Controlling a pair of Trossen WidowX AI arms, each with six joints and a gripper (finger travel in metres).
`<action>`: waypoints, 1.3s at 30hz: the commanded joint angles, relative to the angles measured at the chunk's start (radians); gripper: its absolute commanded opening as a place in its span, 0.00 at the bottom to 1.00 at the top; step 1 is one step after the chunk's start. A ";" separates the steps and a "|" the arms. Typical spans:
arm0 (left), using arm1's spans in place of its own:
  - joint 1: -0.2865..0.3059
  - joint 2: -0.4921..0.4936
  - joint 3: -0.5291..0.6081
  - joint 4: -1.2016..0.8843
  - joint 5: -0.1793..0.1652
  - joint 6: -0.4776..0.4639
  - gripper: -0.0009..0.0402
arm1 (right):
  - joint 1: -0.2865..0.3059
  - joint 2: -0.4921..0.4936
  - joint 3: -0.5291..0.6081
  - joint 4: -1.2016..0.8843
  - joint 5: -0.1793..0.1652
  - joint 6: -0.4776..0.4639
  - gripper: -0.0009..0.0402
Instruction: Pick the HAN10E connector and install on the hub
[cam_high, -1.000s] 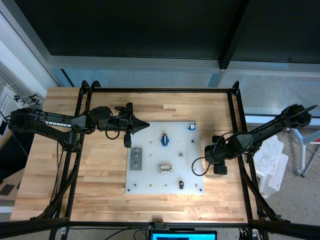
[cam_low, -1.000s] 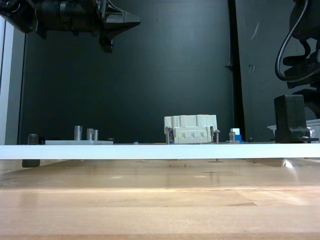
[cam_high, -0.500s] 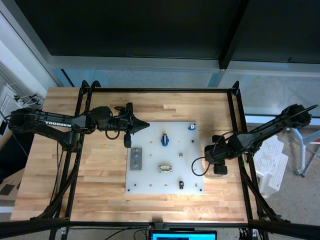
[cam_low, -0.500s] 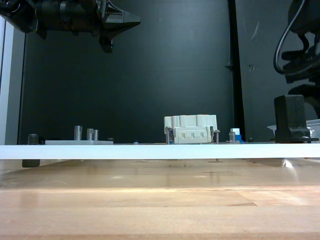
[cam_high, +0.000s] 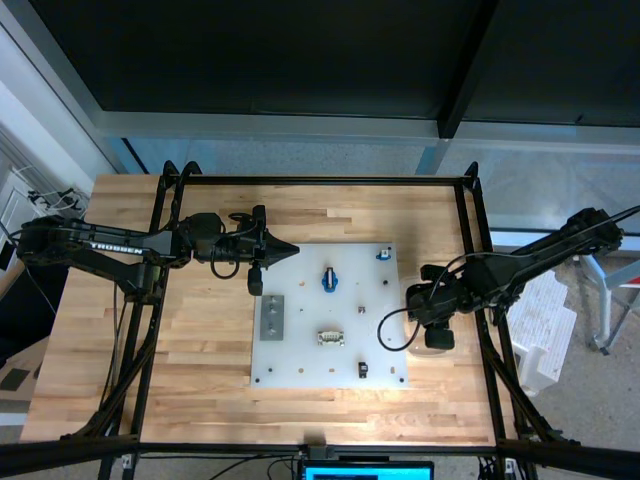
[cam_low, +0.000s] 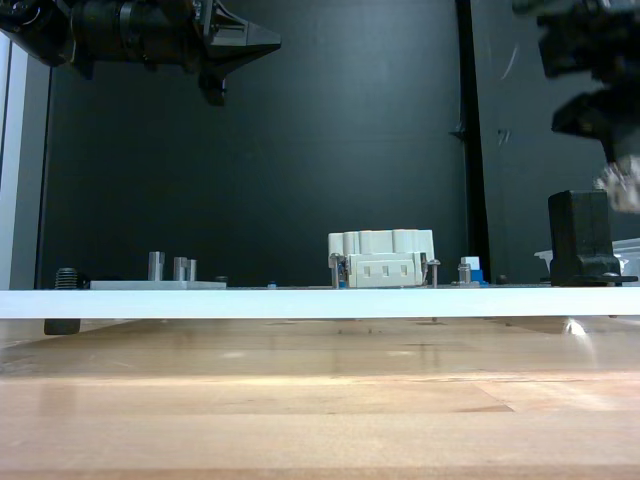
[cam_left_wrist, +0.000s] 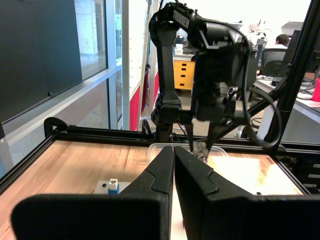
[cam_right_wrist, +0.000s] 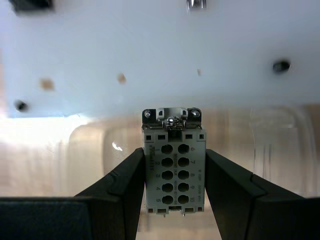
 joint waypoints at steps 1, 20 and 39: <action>0.000 0.000 0.000 0.000 0.000 0.000 0.02 | 0.000 0.042 0.057 -0.010 -0.003 0.008 0.08; 0.000 0.000 0.000 0.000 0.000 0.000 0.02 | -0.031 0.353 0.386 -0.034 0.001 0.002 0.09; 0.000 0.000 0.000 0.000 0.000 0.000 0.02 | -0.077 0.576 0.639 -0.068 0.000 -0.053 0.09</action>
